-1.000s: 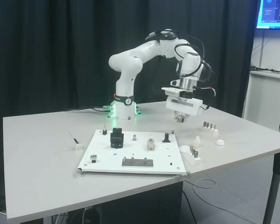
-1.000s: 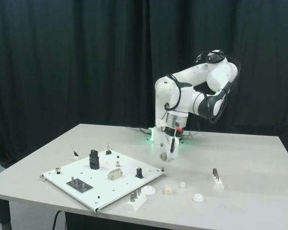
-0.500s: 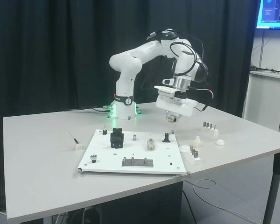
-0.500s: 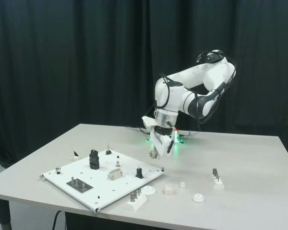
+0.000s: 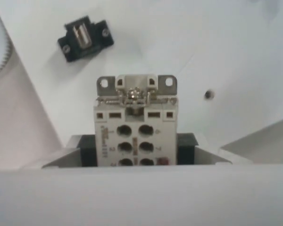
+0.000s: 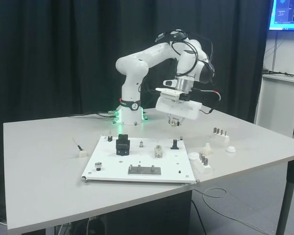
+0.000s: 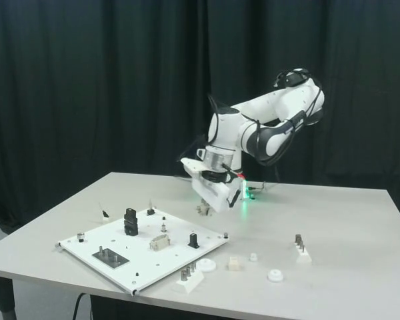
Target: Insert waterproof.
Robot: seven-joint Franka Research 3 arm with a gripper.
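In the wrist view a pale waterproof connector [image 5: 133, 128] with numbered round holes and a metal flange sits between my two black fingers [image 5: 87, 150]. My gripper [image 5: 134, 153] is shut on it. In the room views the gripper [image 6: 174, 122] [image 7: 203, 210] hangs tilted above the far edge of the white board [image 6: 137, 161] [image 7: 120, 245]. A grey connector socket [image 6: 158, 151] [image 7: 160, 243] stands on the board, nearer the front than the gripper. I cannot tell how the held part lines up with it.
A black socket [image 5: 85, 40] [image 6: 174, 144] and a taller black block [image 6: 122, 146] stand on the board. White holders with pins [image 6: 202, 162] [image 6: 220, 133], a white gear [image 7: 207, 265] and small white parts [image 6: 230, 149] lie on the table beside the board.
The arm has swung from over the bare table toward the board, carrying the connector. The gripper now hangs over the board's far edge and is tilted more.
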